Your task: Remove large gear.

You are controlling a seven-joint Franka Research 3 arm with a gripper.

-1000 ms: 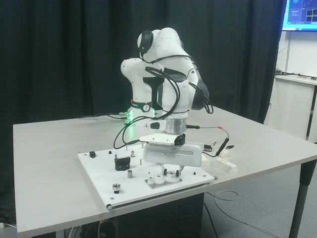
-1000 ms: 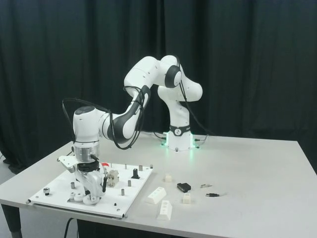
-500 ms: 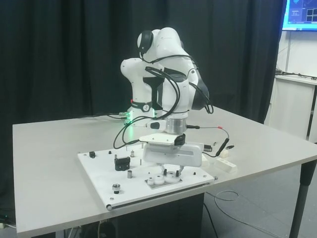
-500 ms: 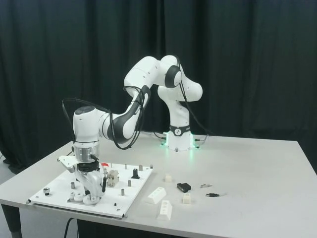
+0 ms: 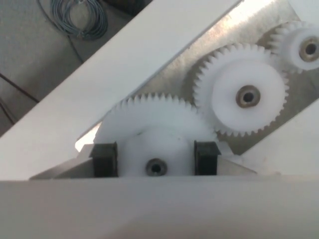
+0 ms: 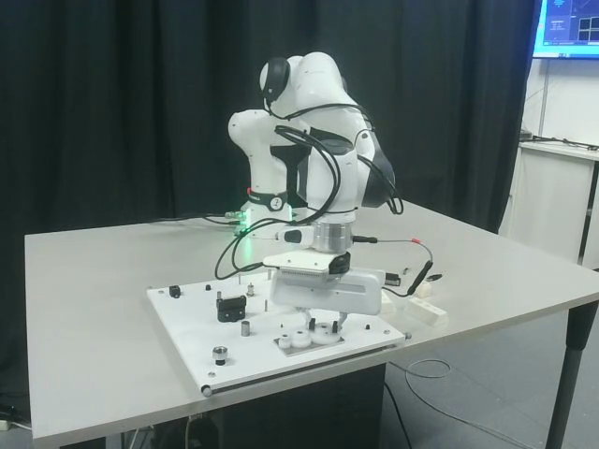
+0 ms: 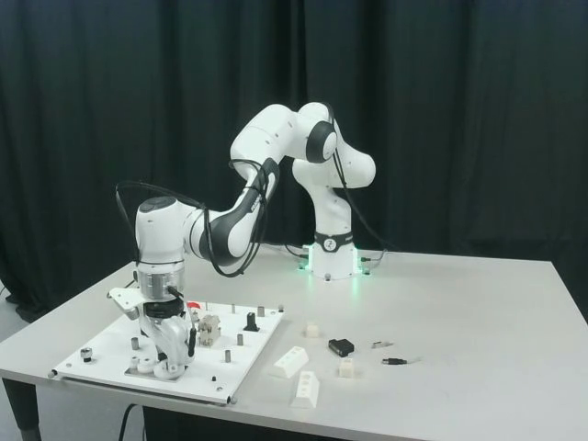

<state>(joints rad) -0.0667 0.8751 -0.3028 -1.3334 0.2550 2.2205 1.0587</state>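
- One grey table (image 6: 94,281) carries one white board (image 6: 187,323) at its near edge.
- One white arm (image 7: 248,197) reaches down over the board; its pose is unchanged from the earlier frames.
- Three white gears sit meshed in a row on a grey plate (image 5: 199,50).
- One gripper (image 5: 156,158): its two black fingers (image 5: 105,159) are clamped on the hub of the large gear (image 5: 149,119), the end gear, seated on its shaft as before.

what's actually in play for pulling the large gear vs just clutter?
In play:
- large gear, end effector pads on its hub
- medium gear meshed with it
- white board

Clutter:
- small gear
- white blocks
- black part
- floor cable
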